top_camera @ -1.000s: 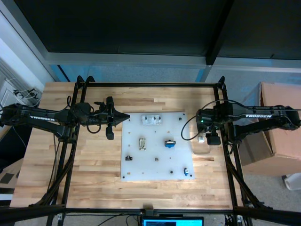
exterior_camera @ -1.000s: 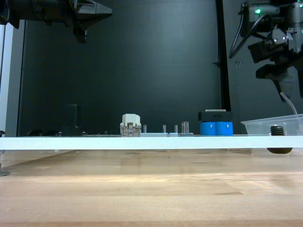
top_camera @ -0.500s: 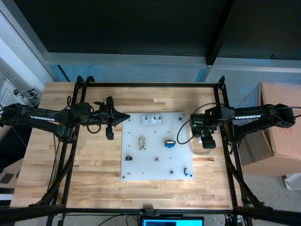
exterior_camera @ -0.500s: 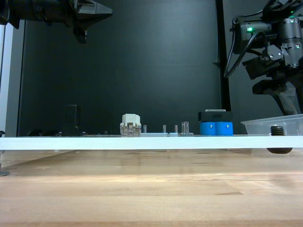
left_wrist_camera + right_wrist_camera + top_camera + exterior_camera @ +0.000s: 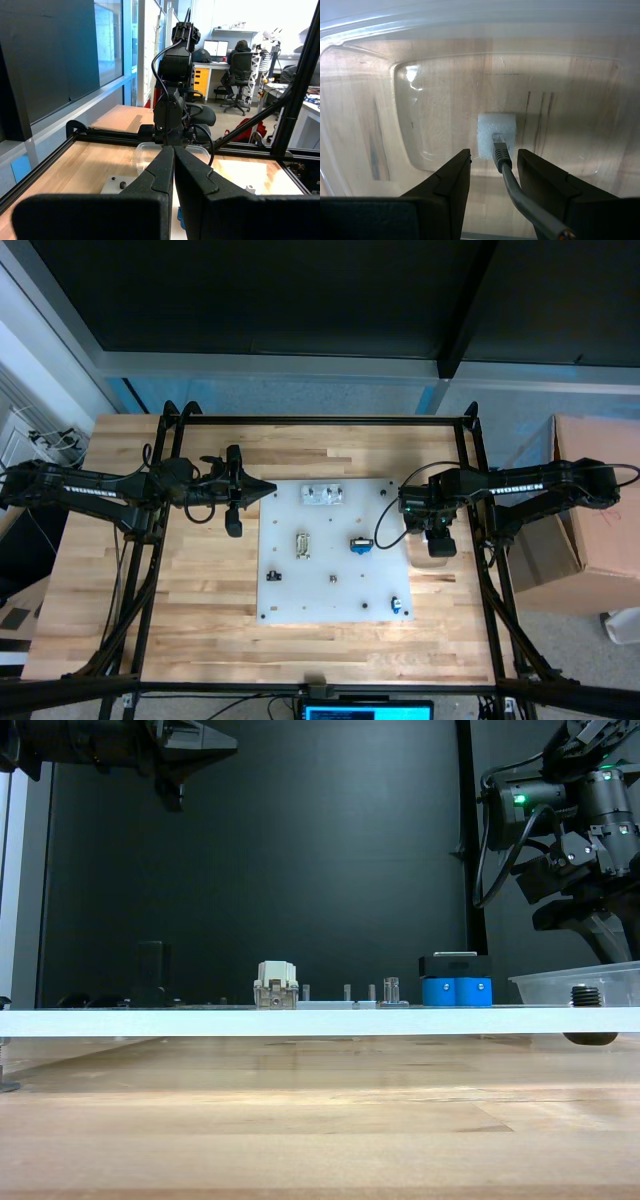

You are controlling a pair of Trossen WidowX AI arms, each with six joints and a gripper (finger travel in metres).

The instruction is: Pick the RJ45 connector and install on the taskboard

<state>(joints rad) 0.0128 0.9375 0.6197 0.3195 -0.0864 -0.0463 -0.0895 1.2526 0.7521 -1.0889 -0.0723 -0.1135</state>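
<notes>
Cable [image 5: 520, 200] may get pinched instead of the RJ45 connector [image 5: 498, 147] lying free in the bin [image 5: 360, 75]: your right gripper [image 5: 493, 152] is hanging over it, jaws wide. Left gripper [image 5: 173, 150], jaws together, is hovering at the taskboard's [image 5: 300, 590] nine o'clock.

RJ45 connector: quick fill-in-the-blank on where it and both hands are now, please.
The RJ45 connector lies in the clear tray, tip on a white foam block, held by ___ hand. The right hand, hanging over it, is ___. The left hand, raised left of the taskboard, is ___.
Missing: neither; open; shut.
</notes>
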